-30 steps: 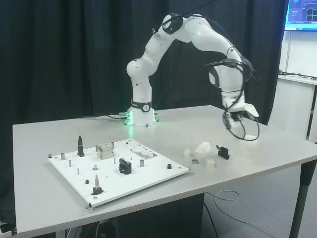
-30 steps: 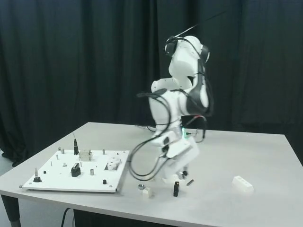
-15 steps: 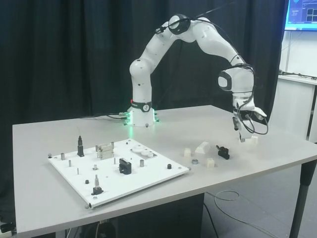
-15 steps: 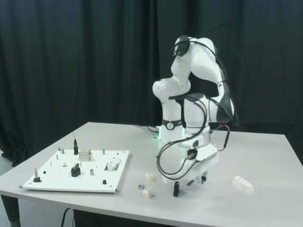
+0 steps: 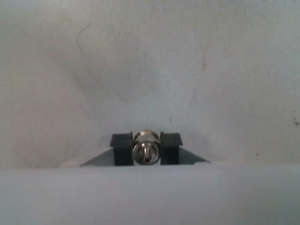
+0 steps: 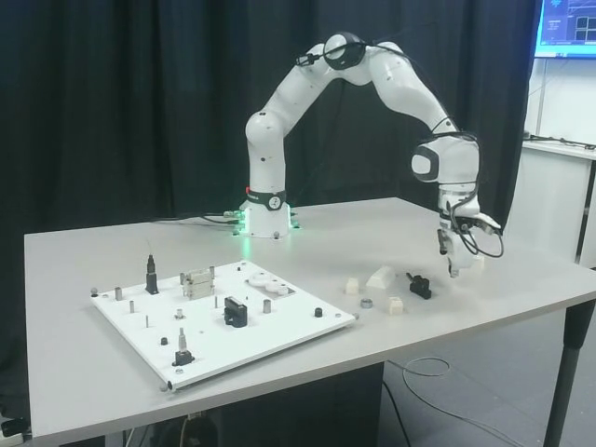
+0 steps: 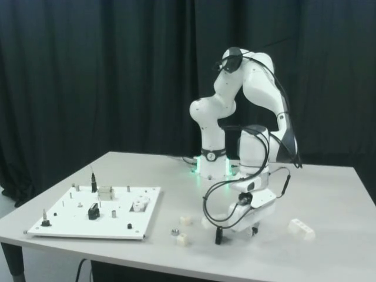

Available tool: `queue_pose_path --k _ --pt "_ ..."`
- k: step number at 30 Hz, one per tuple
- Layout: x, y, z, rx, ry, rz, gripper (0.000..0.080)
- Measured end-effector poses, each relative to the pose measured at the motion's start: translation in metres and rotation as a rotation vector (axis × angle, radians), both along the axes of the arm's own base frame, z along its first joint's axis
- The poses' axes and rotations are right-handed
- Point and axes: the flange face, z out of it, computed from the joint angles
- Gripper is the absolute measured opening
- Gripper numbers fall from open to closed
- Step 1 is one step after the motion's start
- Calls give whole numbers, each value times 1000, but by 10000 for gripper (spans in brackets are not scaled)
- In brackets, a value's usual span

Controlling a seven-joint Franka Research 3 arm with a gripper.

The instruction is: Place BNC.

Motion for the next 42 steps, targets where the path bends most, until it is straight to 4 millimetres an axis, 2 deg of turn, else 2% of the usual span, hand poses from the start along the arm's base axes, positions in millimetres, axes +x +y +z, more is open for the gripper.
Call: queue_pose_path --k 9,24,25,30,31,36,37,42 --pt "-1 2 -11 -11 0 -2 118" --pt "0 5 -15 -8 4 0 118" --pt "0 5 -15 -8 4 1 357" --pt "2 8 -12 -4 3 4 357" --pt "3 8 -11 -3 4 4 647" --pt "5 11 -6 6 12 -11 647" --pt "6 12 -4 8 15 -13 771" --pt "8 13 2 16 25 -16 771"
